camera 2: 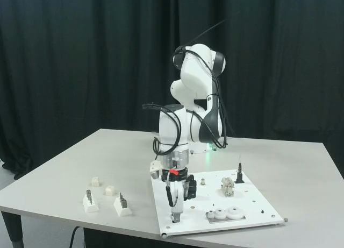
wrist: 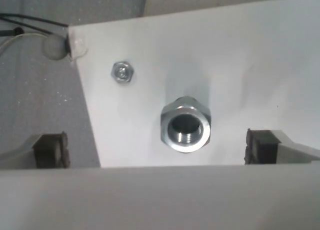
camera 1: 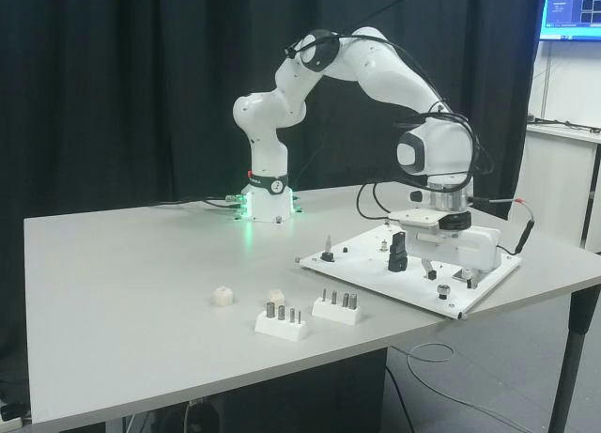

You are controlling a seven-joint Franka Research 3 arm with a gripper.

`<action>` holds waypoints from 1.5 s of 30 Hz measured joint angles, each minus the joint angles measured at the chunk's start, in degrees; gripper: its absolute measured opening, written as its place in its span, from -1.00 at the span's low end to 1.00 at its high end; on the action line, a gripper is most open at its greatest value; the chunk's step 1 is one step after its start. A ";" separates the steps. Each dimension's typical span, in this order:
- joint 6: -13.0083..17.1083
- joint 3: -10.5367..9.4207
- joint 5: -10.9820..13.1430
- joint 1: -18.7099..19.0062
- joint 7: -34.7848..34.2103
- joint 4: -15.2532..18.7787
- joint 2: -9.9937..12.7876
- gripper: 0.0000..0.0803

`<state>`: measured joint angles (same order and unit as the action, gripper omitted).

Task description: Pick square peg 1.

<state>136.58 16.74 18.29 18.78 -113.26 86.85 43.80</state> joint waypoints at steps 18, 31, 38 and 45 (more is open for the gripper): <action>-1.72 0.10 -2.42 0.24 2.22 0.00 -1.69 0.99; -2.35 0.17 -5.60 1.28 4.64 -0.01 -2.97 0.99; -3.33 0.17 -7.23 2.08 5.59 -0.01 -4.13 0.99; -3.82 0.17 -9.20 2.67 5.65 -0.01 -5.09 0.99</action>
<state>132.76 16.91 9.09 21.45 -107.61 86.84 38.71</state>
